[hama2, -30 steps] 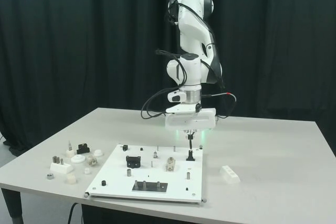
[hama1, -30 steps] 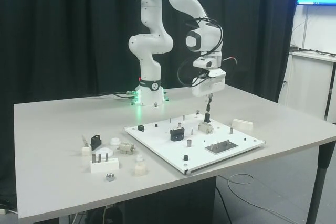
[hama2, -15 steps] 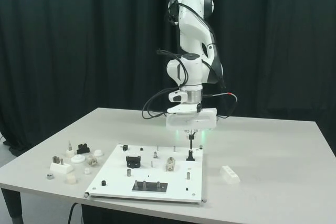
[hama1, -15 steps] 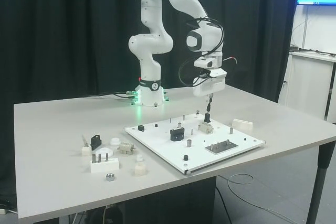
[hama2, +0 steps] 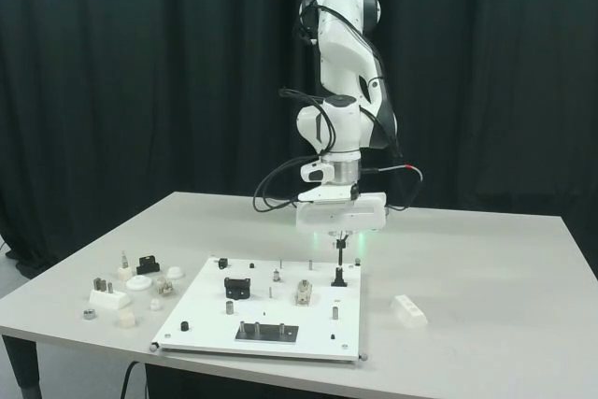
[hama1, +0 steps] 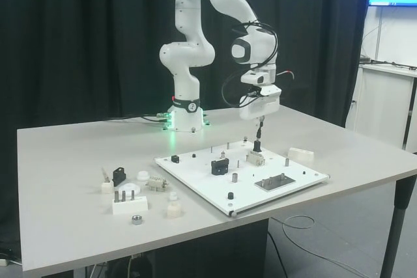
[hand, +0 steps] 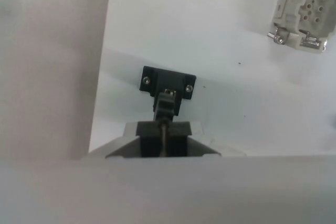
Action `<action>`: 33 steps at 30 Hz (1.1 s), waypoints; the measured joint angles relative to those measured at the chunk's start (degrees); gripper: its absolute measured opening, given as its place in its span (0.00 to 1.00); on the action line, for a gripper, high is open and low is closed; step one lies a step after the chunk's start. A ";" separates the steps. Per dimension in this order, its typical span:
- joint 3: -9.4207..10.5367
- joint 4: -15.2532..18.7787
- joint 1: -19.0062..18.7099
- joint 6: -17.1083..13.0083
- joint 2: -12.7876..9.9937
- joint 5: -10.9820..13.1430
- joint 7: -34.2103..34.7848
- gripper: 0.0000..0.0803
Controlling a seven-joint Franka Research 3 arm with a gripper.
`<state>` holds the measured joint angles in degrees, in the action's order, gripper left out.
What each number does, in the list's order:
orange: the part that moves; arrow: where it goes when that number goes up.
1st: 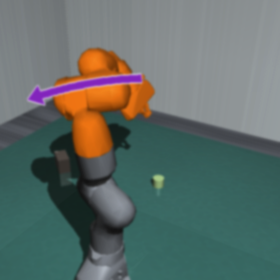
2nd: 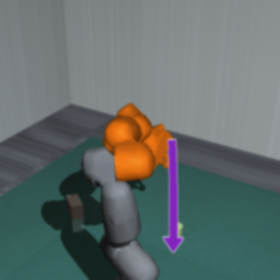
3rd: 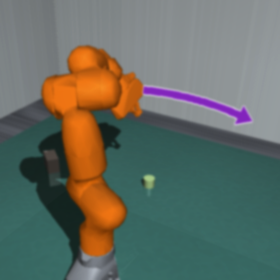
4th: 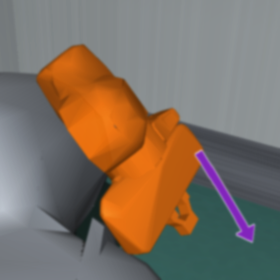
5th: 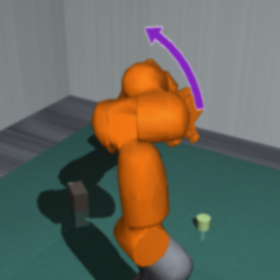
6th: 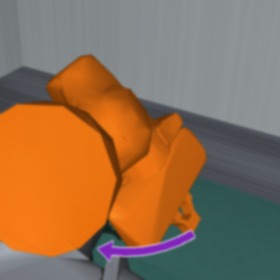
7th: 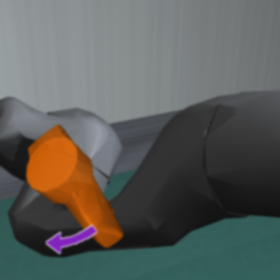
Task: Insert USB.
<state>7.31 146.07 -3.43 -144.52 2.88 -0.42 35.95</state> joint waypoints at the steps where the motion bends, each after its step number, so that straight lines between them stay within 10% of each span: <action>1: 0.00 0.00 0.02 0.00 0.00 0.00 0.00 0.03; 33: -0.23 0.46 1.26 -0.27 -0.11 0.06 0.01 0.03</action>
<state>7.08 146.53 -2.17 -144.79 2.77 -0.36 35.96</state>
